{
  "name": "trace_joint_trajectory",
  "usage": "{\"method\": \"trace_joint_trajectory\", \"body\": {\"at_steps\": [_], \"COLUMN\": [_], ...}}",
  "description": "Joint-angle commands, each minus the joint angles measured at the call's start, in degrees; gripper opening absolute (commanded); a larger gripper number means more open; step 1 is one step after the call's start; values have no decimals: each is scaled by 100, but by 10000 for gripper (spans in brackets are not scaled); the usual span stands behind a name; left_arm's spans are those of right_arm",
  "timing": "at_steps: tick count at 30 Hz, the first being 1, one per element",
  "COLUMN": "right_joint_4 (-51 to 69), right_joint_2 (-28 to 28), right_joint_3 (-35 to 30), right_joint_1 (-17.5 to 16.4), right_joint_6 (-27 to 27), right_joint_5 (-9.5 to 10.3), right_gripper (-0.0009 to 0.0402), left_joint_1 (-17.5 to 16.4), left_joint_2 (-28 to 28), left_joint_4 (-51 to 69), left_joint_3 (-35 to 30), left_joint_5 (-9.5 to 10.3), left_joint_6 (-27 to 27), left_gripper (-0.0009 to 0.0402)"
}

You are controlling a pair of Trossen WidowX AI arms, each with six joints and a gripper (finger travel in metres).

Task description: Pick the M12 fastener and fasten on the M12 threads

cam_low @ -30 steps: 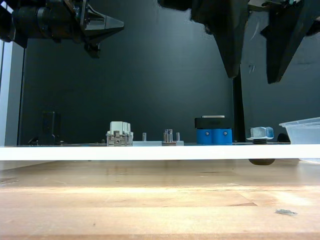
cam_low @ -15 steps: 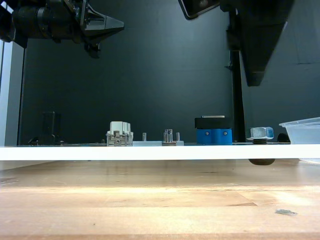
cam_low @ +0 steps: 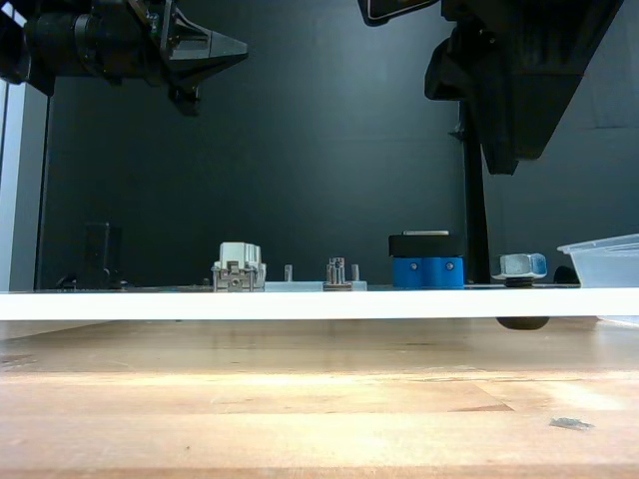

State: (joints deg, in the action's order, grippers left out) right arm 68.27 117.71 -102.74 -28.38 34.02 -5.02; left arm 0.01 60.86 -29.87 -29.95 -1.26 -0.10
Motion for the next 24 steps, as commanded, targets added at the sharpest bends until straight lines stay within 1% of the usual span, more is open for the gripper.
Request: {"method": "trace_joint_trajectory", "body": {"at_steps": [1, 3, 5, 8, 9, 15, 17, 22, 24], "right_joint_4": [2, -28, -42, -50, -68, -461, -562, -822, -870], "right_joint_2": [4, 4, 4, 4, 4, 4, 4, 4, 4], "right_joint_3": [9, 17, 39, 116, 153, 468, 566, 791, 852], "right_joint_1": [-13, -15, -17, -26, -48, -111, -111, -109, -111], "right_joint_6": [-46, -109, -221, -240, -310, -306, -299, -352, -339], "right_joint_5": [7, 7, 2, 4, 2, -9, -146, -160, -293], "right_gripper": [38, -8, 8, -3, -1, -1, 0, 0, 0], "left_joint_1": [0, -2, 0, -2, 0, -2, 0, -2, 0], "left_joint_2": [0, 0, 0, 0, 0, 0, 0, 0, 0], "left_joint_4": [2, 0, 0, 2, 2, 2, 0, 2, 0], "left_joint_3": [0, 0, 0, 0, 0, 0, 0, 0, 0], "left_joint_5": [0, 0, 0, 0, 0, 0, 0, 0, 0], "left_joint_6": [0, 0, 0, 0, 0, 0, 0, 0, 0], "left_gripper": [0, 0, 0, 0, 0, 0, 0, 0, 0]}}
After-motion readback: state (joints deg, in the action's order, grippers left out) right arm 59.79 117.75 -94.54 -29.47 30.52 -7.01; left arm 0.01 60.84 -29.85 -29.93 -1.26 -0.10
